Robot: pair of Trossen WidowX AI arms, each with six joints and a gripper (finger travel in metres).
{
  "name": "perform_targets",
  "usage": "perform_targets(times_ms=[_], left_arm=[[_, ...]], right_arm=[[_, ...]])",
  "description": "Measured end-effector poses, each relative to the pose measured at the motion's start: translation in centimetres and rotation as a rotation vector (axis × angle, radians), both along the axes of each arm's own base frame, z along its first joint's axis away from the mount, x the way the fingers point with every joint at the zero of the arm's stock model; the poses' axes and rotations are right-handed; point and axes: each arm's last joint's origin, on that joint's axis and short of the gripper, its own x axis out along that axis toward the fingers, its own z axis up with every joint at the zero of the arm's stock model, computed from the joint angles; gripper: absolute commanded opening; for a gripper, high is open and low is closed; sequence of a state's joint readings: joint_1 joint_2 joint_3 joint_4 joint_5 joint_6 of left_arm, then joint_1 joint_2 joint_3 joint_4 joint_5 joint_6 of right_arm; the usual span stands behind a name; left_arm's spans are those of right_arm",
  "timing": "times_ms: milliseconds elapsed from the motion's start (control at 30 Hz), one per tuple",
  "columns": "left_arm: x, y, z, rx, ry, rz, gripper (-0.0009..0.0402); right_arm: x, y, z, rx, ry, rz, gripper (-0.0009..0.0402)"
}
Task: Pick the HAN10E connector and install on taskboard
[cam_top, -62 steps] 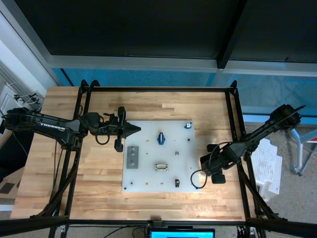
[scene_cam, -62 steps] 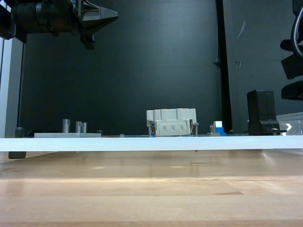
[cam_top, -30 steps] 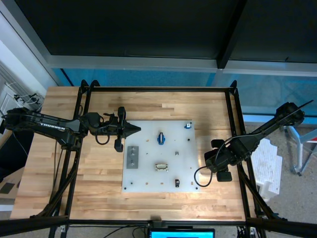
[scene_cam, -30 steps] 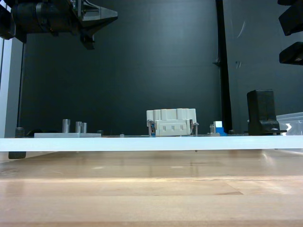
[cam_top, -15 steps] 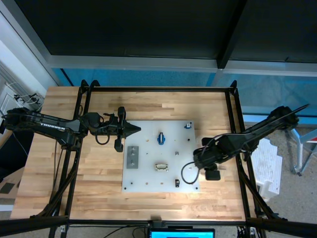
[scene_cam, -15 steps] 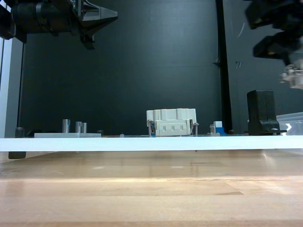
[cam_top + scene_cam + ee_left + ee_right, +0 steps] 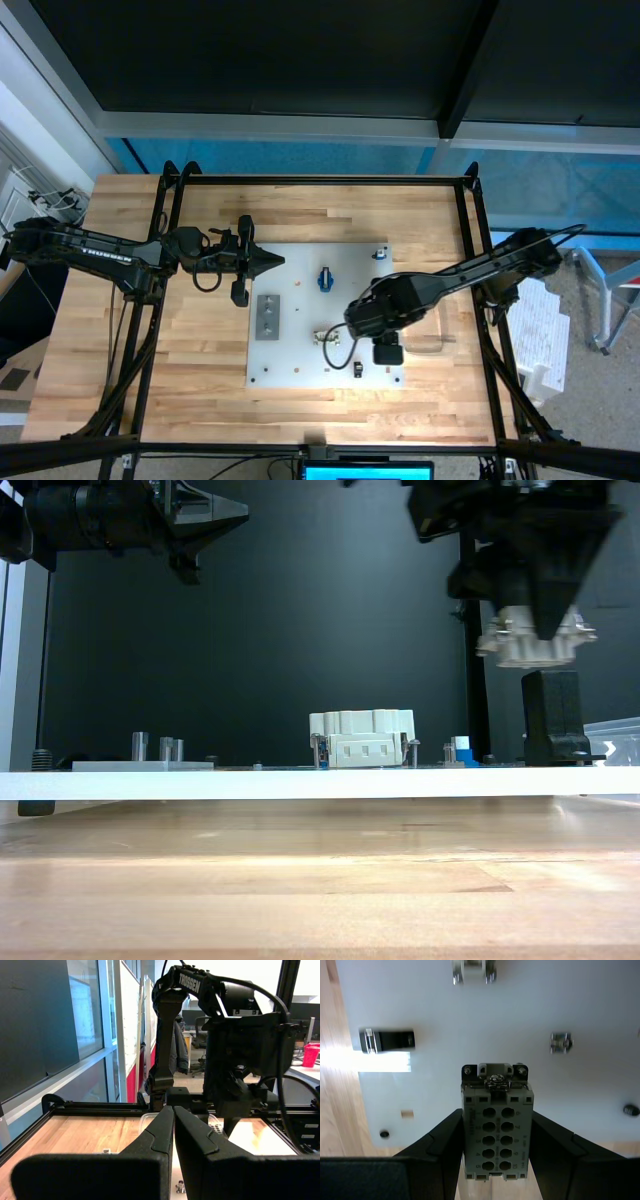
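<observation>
Left gripper [image 7: 174, 1112] closed aloft — right gripper [image 7: 496, 1116] clamps HAN10E connector [image 7: 535, 648] above taskboard [image 7: 290, 350], seemingly overhead-hidden.

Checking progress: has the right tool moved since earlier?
Yes: right tool, gripping HAN10E connector, moved inward over the taskboard; left tool parked above its far-left corner.

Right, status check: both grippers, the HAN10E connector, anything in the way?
Left gripper shut, high over taskboard far-left corner. Right gripper shut on HAN10E connector, held above the board. Beige block, black fitting stand close below.
</observation>
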State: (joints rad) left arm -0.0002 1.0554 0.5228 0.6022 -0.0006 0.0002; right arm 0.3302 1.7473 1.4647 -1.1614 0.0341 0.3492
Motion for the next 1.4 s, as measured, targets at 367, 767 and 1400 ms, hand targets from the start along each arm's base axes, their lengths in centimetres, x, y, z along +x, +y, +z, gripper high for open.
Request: perform_targets(times_ms=[367,767,1400], left_arm=[[0.0,0.0,0.0,0.0,0.0,0.0,0.0001],[0.0,0.0,0.0,0.0,0.0,0.0,0.0001],[0.0,0.0,0.0,0.0,0.0,0.0,0.0001]], right_arm=[[5.1,0.4,-0.2,-0.008,0.017,-0.012,0.0018],[9.1,1.1,-1.0,-0.011,0.012,0.0,0.0018],[11.3,1.1,-2.0,-0.017,0.006,-0.006,0.0018]])
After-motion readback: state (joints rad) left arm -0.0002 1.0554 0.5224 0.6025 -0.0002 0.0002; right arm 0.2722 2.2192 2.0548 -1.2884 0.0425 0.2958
